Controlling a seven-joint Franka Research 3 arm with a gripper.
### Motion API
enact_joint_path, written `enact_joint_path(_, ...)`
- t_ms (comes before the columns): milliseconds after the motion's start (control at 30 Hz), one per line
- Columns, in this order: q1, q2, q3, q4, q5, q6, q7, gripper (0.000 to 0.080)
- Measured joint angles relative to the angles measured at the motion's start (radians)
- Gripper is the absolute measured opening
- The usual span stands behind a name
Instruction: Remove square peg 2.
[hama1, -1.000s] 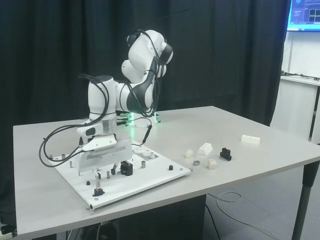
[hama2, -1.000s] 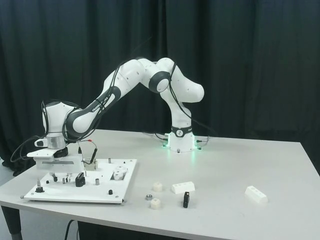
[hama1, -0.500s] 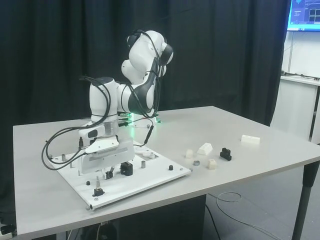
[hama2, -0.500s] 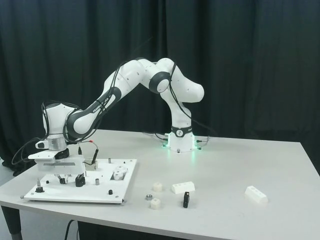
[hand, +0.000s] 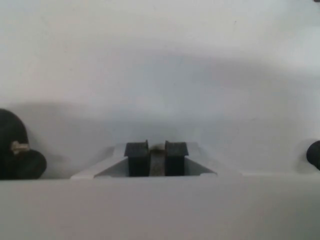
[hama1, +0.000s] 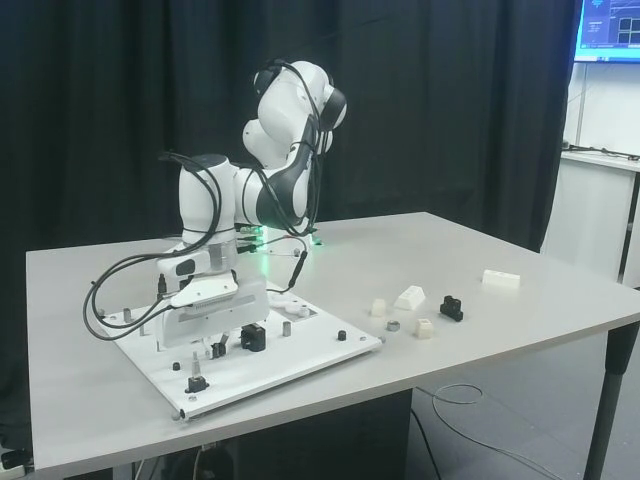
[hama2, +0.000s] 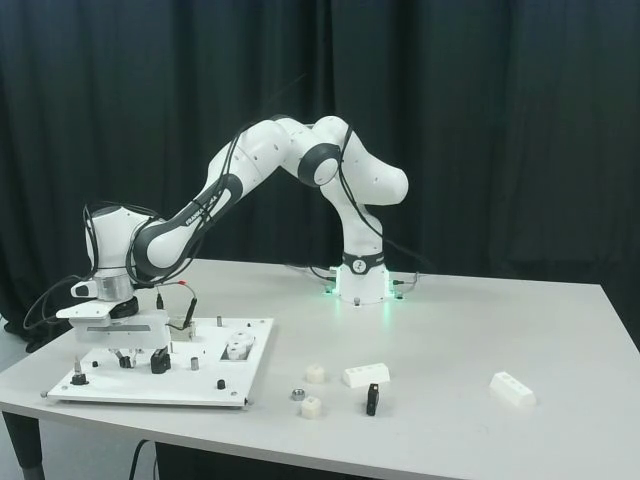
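Grey table: carries white board, loose white blocks.
Backdrop: black curtain.
Gripper: fingers narrow, clamping square peg 2.

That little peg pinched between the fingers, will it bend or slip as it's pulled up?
The peg looks rigid, so it probably won't bend. The black fingers sit flat against both its sides, so slipping seems unlikely. It looks small and probably light.
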Motion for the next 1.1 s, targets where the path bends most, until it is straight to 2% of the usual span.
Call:
enact_joint_path(500, 0.001, -0.003, -0.006, 0.017, -0.020, -0.027, 0.004, 0.0065)
enact_joint_path(1100, 0.001, -0.003, -0.014, 0.030, -0.021, -0.051, 0.011, 0.0065)
